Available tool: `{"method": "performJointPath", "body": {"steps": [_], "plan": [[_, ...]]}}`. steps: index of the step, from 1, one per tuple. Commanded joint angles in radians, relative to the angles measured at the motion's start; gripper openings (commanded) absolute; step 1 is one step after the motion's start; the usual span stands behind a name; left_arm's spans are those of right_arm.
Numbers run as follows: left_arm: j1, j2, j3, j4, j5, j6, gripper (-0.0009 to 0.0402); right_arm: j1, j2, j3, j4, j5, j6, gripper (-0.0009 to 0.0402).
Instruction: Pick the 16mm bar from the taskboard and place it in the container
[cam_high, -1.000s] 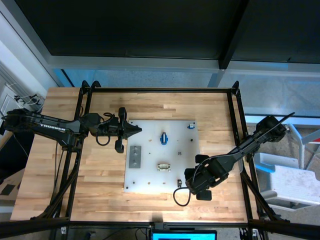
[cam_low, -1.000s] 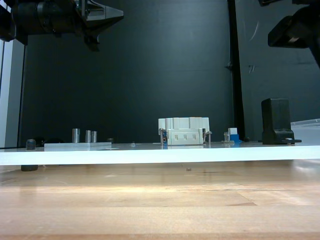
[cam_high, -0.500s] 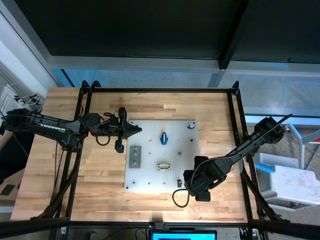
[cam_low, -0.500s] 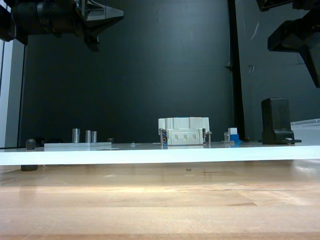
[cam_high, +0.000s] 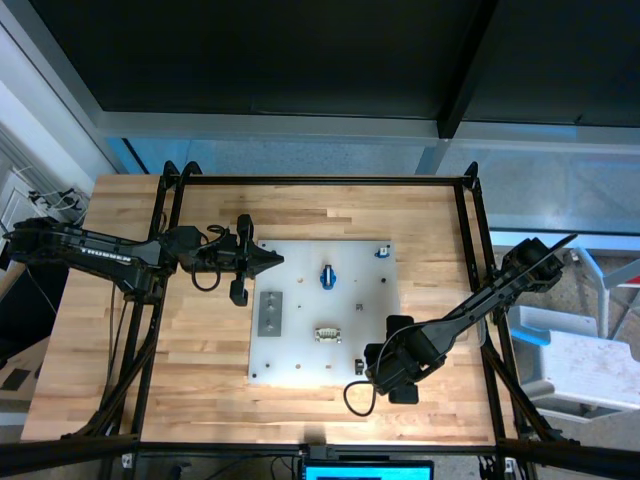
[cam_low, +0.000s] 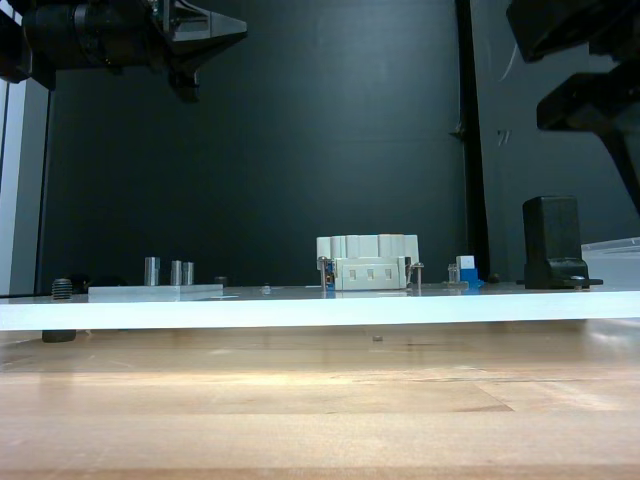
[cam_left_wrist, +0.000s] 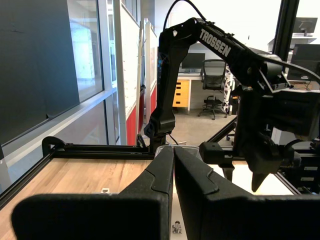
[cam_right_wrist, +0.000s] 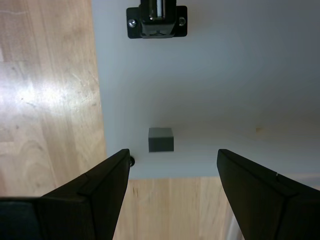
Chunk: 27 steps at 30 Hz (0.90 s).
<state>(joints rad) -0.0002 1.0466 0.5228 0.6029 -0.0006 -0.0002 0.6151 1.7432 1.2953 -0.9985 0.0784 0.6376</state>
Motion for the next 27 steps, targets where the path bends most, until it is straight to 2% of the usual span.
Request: {"method": "performJointPath", "body": {"steps": [1,9,21,27], "plan": [[0.000,0.000,0.000,0.000,0.000,0.000,0.0000,0.000,0.000,-0.019,0.026,0.000,-0.001,0.0244],[0.000,0.000,0.000,0.000,0.000,0.000,0.0000,0.000,0.017,-0.032,0.041,0.012,-0.022,0.0243],[0.000,0.000,0.000,0.000,0.000,0.000,0.0000,0.000,0.032,-0.073,0.100,0.006,-0.041,0.0242],[0.000,0.000,0.000,0.000,0.000,0.000,0.0000,0.000,0.032,-0.076,0.105,0.007,-0.042,0.0219]]}}
